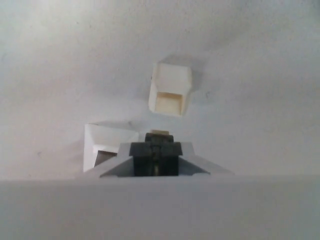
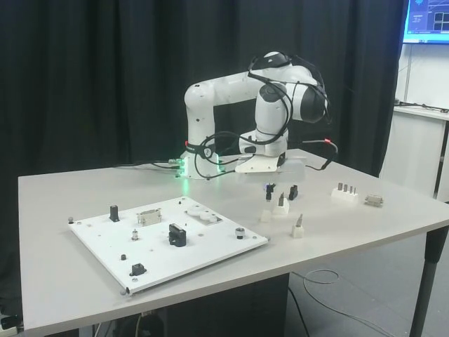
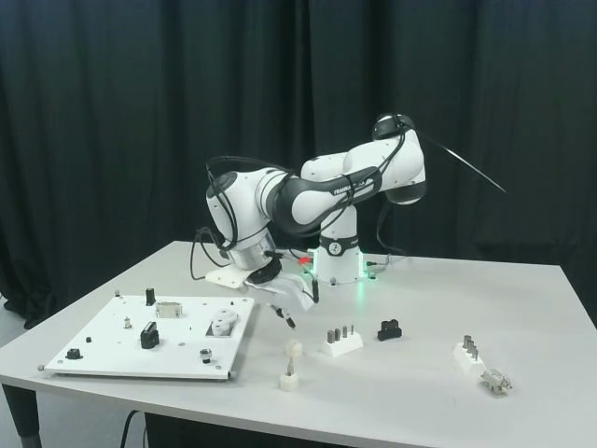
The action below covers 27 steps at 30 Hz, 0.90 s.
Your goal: Insert USB.
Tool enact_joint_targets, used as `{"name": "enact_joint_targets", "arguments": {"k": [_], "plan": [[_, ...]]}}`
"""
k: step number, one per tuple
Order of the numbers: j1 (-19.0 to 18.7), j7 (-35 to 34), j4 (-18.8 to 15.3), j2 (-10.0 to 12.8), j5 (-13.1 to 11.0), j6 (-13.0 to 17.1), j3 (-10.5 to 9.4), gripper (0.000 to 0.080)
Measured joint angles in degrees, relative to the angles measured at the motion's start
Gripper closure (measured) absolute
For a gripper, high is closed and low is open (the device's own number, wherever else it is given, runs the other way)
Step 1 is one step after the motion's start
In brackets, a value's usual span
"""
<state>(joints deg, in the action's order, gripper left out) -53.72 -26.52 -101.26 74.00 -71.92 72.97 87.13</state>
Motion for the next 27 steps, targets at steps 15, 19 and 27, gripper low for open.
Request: {"name": "enact_joint_targets", "arguments": {"k": [15,19,27], "plan": [[-0.02,1.94,0.0,0.0,0.78,2.08,0.94,0.0779],[0.02,3.07,-0.02,0.0,1.7,2.91,1.56,0.078],[0.54,6.84,-0.16,0.01,4.28,4.86,3.57,0.078]]}}
